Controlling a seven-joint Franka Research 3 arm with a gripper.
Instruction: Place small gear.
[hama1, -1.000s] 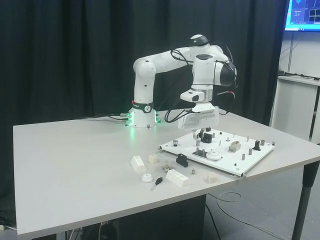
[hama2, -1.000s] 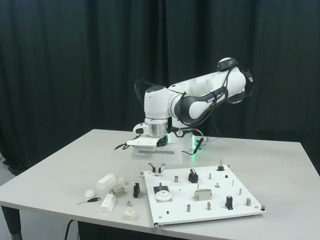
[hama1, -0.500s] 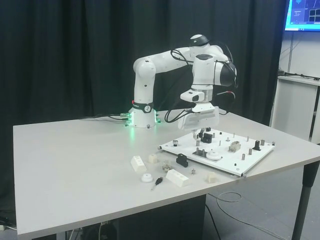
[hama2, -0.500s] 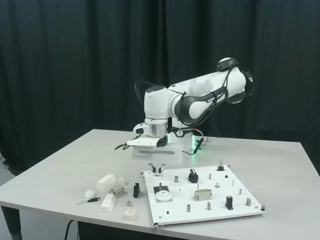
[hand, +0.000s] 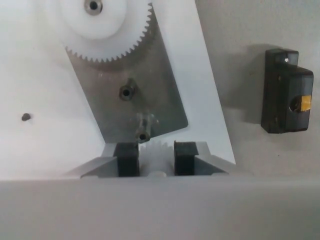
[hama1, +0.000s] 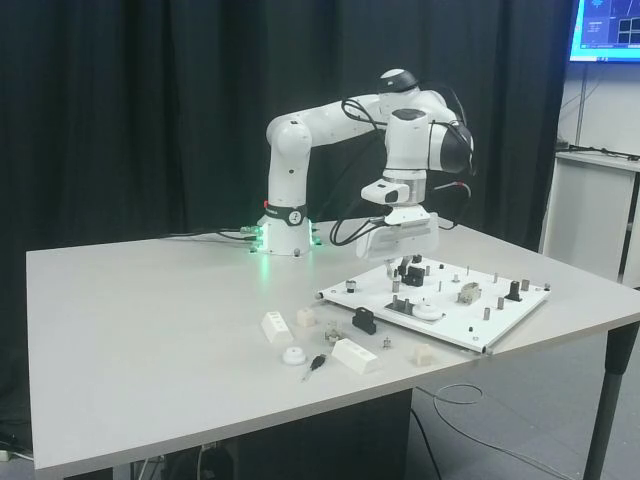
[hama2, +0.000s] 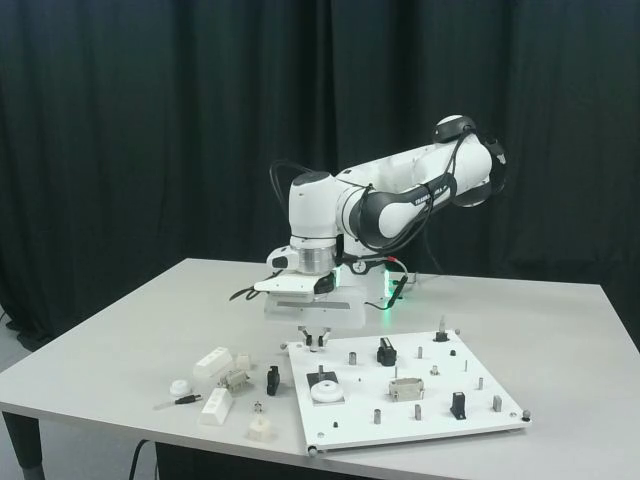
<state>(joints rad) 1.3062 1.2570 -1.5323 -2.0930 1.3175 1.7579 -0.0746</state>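
we pinch the small gear (hand: 156, 152) in our gripper (hand: 156, 159), just above the peg (hand: 144, 136) beside the large gear (hand: 107, 30); placing is underway; next, centre its bore, then lower.

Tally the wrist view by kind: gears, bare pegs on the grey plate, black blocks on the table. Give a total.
Gears: 2, the large gear and the small gear in the pincer
Bare pegs: 2
Black block: 1
Total: 5
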